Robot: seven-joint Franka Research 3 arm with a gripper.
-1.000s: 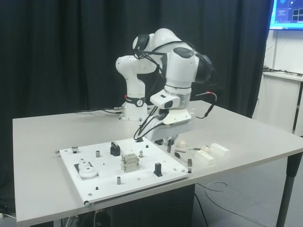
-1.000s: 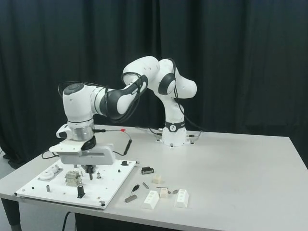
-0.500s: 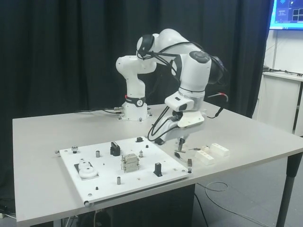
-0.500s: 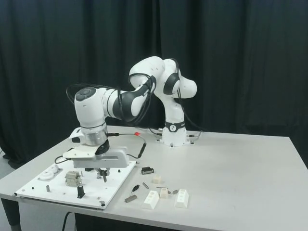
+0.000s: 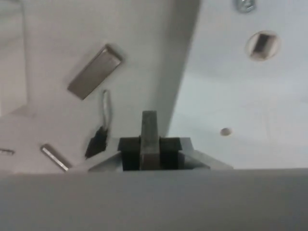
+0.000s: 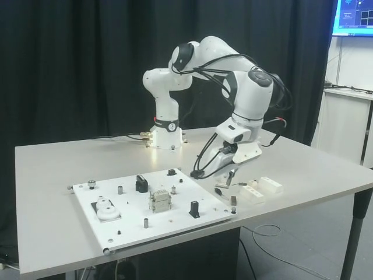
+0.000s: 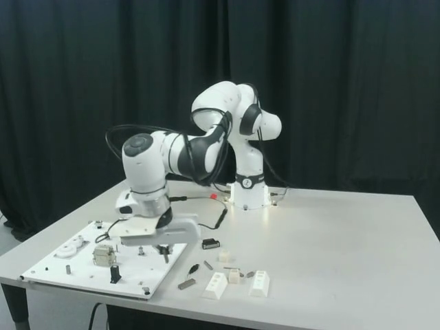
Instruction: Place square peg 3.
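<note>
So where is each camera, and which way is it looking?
Wrist view: rides on the arm, looks down past the gripper and its held peg at the board edge and the table.
First room view: stands off the table's front, facing the arm and black curtain; the whole arm shows.
Second room view: stands at another side, sees the whole arm with the board on the picture's left.
Both room views share the arm, board and white blocks.

The white arm (image 7: 185,155) reaches low over the white board's (image 7: 82,271) edge on the grey table (image 7: 330,261); three white blocks (image 7: 237,282) lie just beside the board.
</note>
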